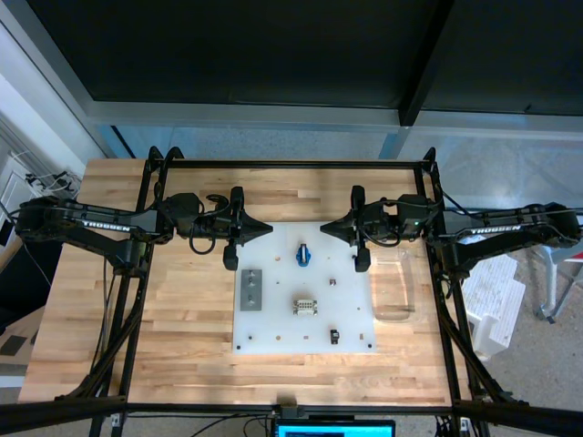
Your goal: Pick the HAN10E connector and install on the hub
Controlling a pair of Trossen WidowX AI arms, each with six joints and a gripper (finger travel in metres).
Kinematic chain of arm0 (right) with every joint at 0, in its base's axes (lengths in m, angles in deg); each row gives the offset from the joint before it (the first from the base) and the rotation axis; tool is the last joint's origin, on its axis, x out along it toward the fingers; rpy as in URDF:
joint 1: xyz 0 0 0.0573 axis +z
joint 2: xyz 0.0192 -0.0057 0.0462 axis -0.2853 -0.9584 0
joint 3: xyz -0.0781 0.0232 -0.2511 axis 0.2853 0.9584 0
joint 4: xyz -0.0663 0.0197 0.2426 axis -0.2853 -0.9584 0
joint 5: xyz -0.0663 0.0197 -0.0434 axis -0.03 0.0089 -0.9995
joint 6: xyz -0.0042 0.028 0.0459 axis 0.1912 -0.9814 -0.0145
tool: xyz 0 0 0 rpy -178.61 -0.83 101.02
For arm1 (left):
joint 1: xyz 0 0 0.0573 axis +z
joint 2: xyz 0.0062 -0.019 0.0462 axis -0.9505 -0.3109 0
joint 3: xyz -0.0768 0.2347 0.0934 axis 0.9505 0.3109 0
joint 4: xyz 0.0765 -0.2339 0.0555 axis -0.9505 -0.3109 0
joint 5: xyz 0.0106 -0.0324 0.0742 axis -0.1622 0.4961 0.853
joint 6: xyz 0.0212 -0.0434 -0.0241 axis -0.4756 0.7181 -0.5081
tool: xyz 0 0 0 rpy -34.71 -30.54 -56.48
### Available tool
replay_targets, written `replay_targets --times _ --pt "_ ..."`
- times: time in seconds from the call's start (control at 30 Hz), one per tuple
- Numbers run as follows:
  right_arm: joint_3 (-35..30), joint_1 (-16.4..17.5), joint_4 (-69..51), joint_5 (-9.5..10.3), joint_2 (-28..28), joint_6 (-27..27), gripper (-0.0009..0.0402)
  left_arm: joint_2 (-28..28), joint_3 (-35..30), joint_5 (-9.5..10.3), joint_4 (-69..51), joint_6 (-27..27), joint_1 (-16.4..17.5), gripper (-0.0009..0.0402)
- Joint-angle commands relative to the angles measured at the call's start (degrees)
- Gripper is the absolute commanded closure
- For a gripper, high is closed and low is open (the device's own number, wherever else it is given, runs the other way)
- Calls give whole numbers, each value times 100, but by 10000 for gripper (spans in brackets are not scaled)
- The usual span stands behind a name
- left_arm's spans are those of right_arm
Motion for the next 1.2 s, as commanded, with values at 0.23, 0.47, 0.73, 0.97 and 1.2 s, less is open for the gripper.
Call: replay_targets --times 0.23,0.47,0.73,0.97,1.2 --pt "236 -125 197 101 92 -57 393 0 -2 -2 2 0 0 393" --pt "236 -225 245 111 105 -72 393 0 -2 -2 2 0 0 393" --pt "234 -225 260 216 107 -188 393 0 -2 -2 2 0 0 393" --pt "234 -223 254 197 107 -184 393 0 -2 -2 2 0 0 393" --pt "234 -221 249 197 107 -184 393 0 -2 -2 2 0 2 393"
